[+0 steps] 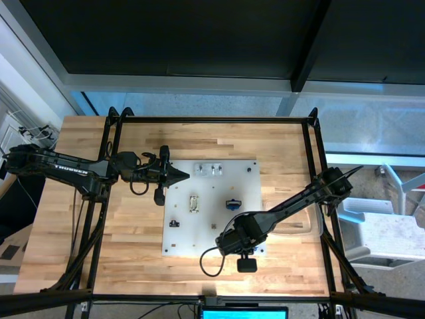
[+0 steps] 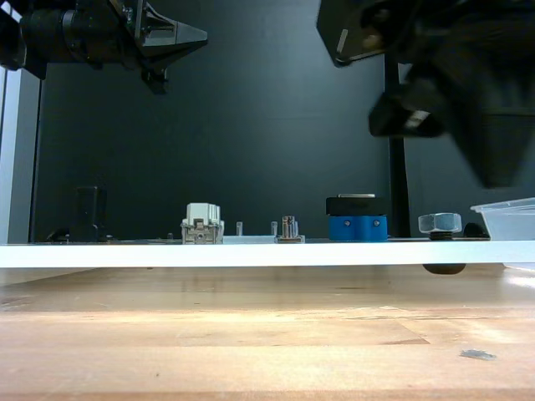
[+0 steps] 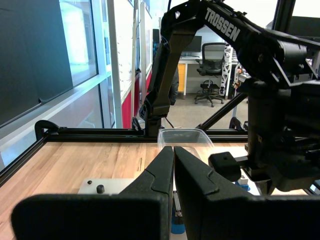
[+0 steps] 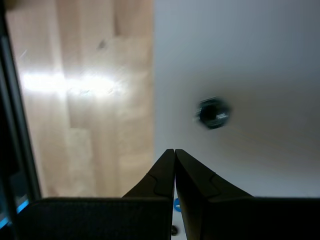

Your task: Pick the M12 fastener and fasten on the M12 threads

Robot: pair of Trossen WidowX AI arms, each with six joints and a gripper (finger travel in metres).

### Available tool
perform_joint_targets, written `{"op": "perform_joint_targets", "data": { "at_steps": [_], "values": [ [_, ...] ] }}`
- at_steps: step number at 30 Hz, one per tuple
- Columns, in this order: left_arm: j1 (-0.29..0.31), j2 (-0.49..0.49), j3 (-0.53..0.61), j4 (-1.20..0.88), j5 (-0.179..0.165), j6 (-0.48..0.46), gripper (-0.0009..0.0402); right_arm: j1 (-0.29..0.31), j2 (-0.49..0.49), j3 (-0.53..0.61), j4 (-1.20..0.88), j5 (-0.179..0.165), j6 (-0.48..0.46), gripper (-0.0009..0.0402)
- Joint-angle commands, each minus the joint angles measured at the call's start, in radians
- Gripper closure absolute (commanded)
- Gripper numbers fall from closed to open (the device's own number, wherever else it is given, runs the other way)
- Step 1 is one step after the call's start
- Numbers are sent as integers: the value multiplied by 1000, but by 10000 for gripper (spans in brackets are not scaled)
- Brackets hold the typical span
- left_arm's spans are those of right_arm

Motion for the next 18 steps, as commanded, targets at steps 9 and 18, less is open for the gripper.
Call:
{"op": "perform_joint_targets", "data": {
  "at_steps": [9, 18],
  "values": [
    [0, 0, 0, 0, 0, 0, 393, -10, 20, 0, 4, 166, 1, 393],
    [0, 0, 0, 0, 0, 0, 393, -10, 40, -10, 20, 159, 2, 393]
  ]
}}
